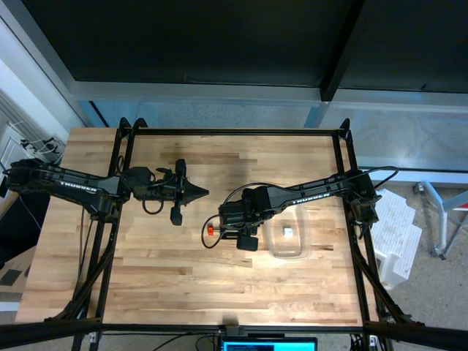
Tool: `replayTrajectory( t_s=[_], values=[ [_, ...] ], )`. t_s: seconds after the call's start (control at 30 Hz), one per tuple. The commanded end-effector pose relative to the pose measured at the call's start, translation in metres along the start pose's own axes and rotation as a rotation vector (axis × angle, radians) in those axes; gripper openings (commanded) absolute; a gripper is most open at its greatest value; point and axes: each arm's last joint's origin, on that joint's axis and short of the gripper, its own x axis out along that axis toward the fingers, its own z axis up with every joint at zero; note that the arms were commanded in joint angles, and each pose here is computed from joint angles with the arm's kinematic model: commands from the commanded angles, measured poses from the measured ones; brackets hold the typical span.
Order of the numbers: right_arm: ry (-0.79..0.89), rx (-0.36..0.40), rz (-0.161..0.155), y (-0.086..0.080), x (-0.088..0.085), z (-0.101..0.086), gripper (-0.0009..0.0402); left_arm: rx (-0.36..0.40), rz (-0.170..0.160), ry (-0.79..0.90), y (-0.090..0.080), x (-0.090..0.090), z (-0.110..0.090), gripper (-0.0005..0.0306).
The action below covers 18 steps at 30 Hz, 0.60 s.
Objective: Pick the USB-C connector and install on taskboard
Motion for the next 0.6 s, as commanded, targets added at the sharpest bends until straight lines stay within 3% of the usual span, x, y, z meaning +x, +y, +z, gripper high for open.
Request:
replayTrajectory(
  t_s=[0.03, 0.37, 0.6],
  values=[
    [-0.014, 0.0, 0.005, -0.001, -0.008, -0.002, 0.0121, 0.0, 0.0, 0.0, 0.0, 0.0, 0.0, 0.0],
    [-0.04, -0.022, 0.012, -0.004, -0.024, -0.006, 0.018, 0.0, 0.0, 0.0, 0.0, 0.0, 0.0, 0.0],
    [-0.041, -0.031, 0.012, -0.004, -0.025, -0.006, 0.0193, 0.0, 0.0, 0.0, 0.0, 0.0, 0.0, 0.0]
  ],
)
